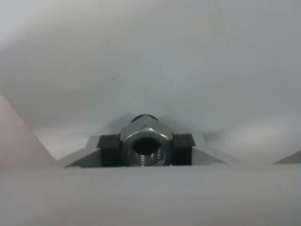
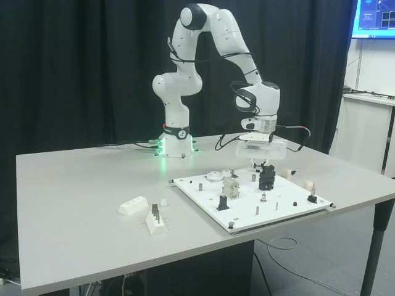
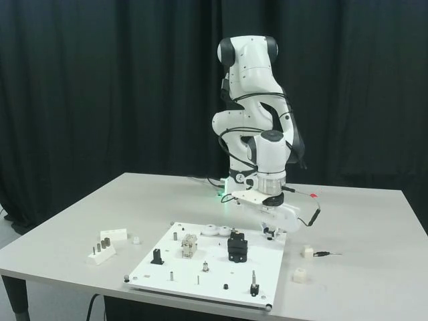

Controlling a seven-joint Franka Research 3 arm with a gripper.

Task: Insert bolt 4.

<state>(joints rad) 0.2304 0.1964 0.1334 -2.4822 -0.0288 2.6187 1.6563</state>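
In the wrist view my gripper (image 1: 146,149) is shut on a metal bolt (image 1: 146,141) with a hexagonal head. The black pads (image 1: 109,149) press on its two sides, and its threaded hollow end faces the camera. In the room views the gripper (image 2: 260,164) (image 3: 270,232) hangs low over the far edge of the white board (image 2: 203,191) (image 3: 150,267), close behind a black fixture (image 2: 266,179) (image 3: 236,249). The bolt itself is too small to make out there. The surface under the gripper is a blurred white-grey in the wrist view.
The board carries several small pegs and a metal block (image 2: 231,187) (image 3: 189,247). A white holder with dark bolts (image 2: 155,220) (image 3: 100,253) and a white block (image 2: 132,205) (image 3: 114,235) lie on the grey table (image 2: 74,185). Small white parts (image 3: 299,275) and a cable (image 3: 314,207) lie beside the board.
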